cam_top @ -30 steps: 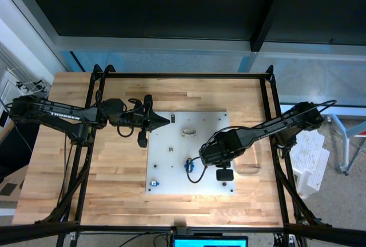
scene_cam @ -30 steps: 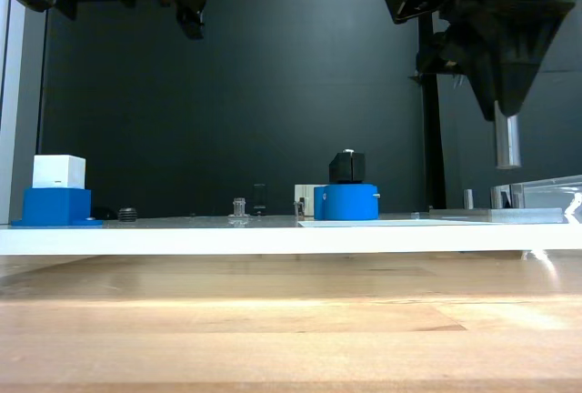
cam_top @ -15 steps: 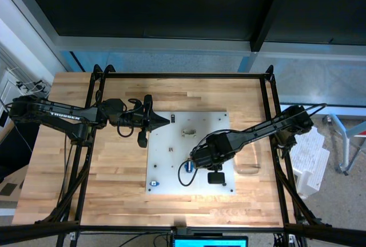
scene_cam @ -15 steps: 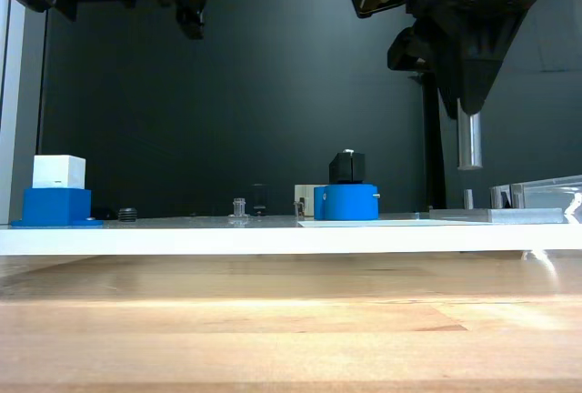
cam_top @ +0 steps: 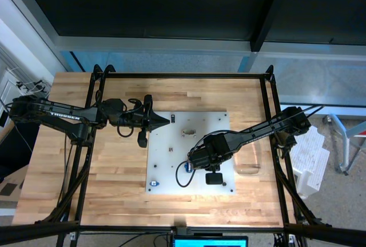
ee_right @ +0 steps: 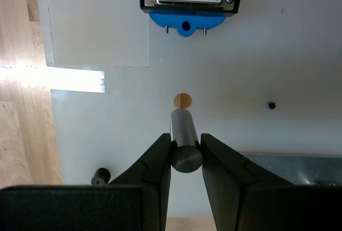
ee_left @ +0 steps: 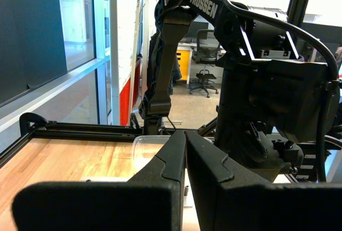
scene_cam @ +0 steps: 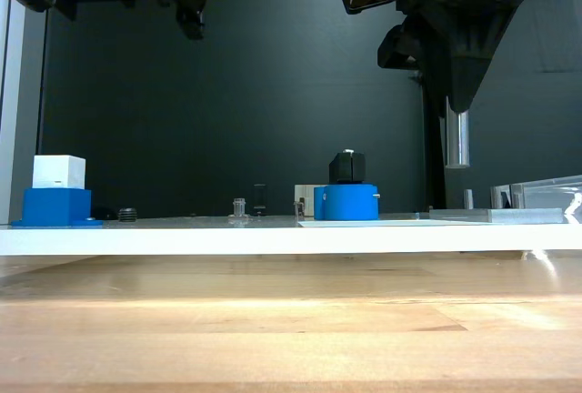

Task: Pick the 16mm cylinder and install on the taskboard

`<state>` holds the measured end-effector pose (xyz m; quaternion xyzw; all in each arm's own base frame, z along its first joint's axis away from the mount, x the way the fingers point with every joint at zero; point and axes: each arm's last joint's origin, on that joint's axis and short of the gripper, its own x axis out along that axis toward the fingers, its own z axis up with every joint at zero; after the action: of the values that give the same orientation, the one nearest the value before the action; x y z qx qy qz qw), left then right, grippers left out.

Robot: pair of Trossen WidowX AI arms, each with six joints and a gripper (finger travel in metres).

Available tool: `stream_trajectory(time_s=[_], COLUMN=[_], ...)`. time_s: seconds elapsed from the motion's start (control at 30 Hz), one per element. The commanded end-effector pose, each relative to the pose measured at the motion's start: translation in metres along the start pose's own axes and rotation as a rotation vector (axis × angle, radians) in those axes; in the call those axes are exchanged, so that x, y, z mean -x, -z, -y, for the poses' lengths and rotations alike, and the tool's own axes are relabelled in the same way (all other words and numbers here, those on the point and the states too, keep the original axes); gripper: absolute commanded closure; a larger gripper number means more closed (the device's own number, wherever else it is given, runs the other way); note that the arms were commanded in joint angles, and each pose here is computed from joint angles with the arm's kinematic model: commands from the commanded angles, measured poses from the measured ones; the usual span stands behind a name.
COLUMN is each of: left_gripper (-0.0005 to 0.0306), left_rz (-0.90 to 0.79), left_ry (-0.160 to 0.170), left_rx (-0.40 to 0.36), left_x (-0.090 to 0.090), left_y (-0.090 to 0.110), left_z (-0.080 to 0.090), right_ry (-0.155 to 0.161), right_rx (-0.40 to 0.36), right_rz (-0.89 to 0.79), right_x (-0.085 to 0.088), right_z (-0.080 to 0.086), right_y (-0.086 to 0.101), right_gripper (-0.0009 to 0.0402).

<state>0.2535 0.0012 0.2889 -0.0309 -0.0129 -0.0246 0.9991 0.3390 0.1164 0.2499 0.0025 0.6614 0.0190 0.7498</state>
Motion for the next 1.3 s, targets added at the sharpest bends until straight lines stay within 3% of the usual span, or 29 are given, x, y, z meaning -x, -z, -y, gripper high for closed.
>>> stream_trajectory(time_s=[0.03, 1.3], left_gripper=[0.03, 0.03], left_rz=[0.0, 0.0], left_ry=[0.0, 0.0], left_rx=[0.0, 0.0], left_x=[0.0, 0.0], left_y=[-0.0001, -0.0001], left_z=[0.0, -0.0001], right_ry=[-0.002, -0.005], right_rx=[0.001, -0.001], right_rz=[0.005, 0.016], right_x=[-0.0016, -0.0015], right_z=[-0.0006, 0.0003], right_y=[-0.0013, -0.0026], right_gripper=[0.0381, 0.0381])
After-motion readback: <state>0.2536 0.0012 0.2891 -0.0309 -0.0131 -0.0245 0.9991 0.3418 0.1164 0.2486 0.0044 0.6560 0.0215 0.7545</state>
